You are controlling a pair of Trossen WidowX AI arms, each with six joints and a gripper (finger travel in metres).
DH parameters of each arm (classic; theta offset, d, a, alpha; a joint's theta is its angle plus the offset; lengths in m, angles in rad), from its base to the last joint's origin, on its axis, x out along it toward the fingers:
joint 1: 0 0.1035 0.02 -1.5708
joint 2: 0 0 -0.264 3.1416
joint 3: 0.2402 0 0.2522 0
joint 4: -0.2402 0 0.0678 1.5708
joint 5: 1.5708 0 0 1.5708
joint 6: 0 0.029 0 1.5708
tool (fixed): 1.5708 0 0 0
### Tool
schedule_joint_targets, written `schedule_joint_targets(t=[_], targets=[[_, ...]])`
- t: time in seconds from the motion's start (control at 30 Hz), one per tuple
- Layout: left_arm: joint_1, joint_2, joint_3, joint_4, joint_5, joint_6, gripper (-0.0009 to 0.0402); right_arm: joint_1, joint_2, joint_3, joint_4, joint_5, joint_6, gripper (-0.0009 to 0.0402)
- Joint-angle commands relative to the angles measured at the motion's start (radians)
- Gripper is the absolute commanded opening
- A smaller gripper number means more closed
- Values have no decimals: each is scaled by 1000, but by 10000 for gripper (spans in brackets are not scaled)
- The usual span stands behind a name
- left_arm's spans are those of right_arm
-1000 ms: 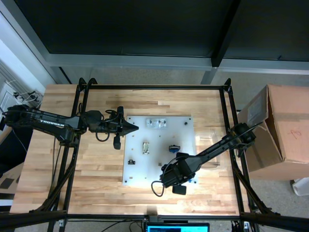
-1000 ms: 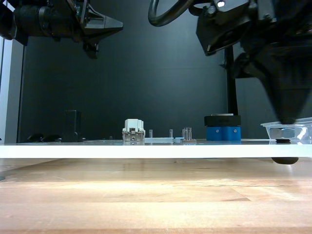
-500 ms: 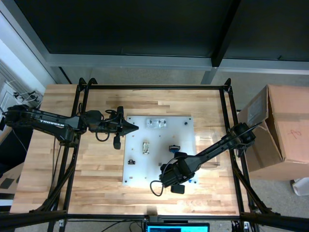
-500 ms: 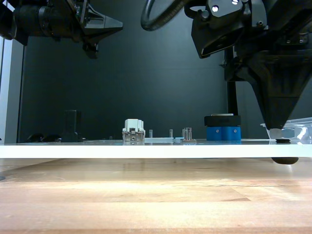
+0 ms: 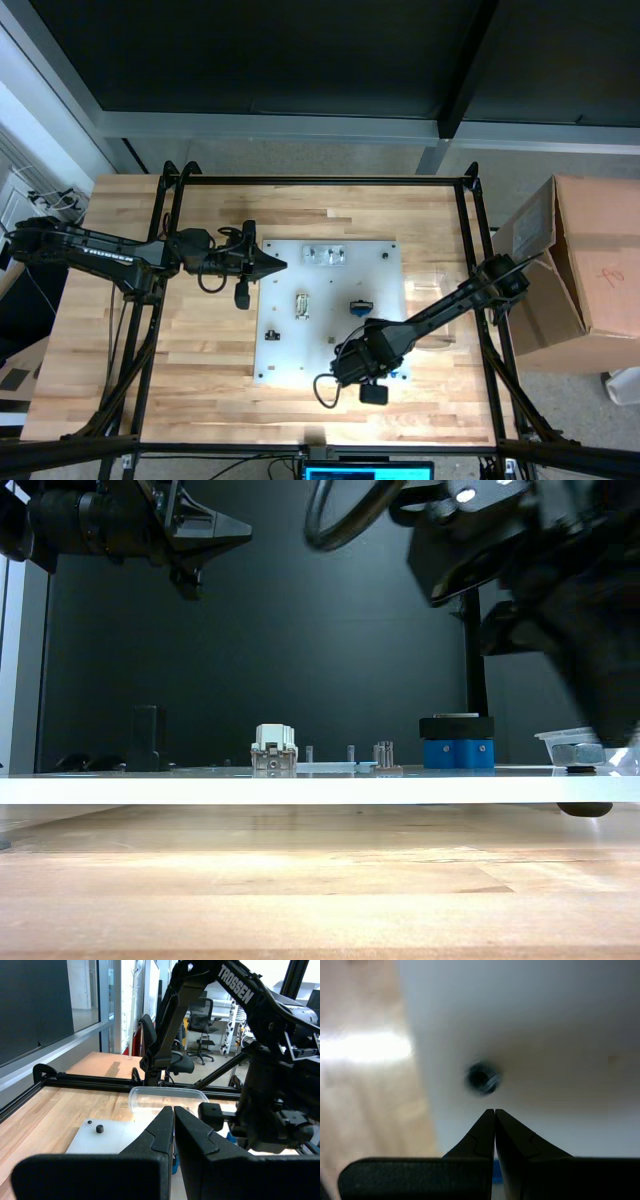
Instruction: Pick the M12 nut and place it on its threads and fasten
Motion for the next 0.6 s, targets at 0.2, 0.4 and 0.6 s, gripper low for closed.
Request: schedule_joint_targets(t=[0.2,0.4,0.6], targets=[[0,0,0,0,0,0,0,1,1,0,10,104,25,0],[0,0,0,0,0,0,0,1,1,-10,34,92,24,0],[0,0,0,0,0,0,0,2,0,-11,28,-171,-39,0]])
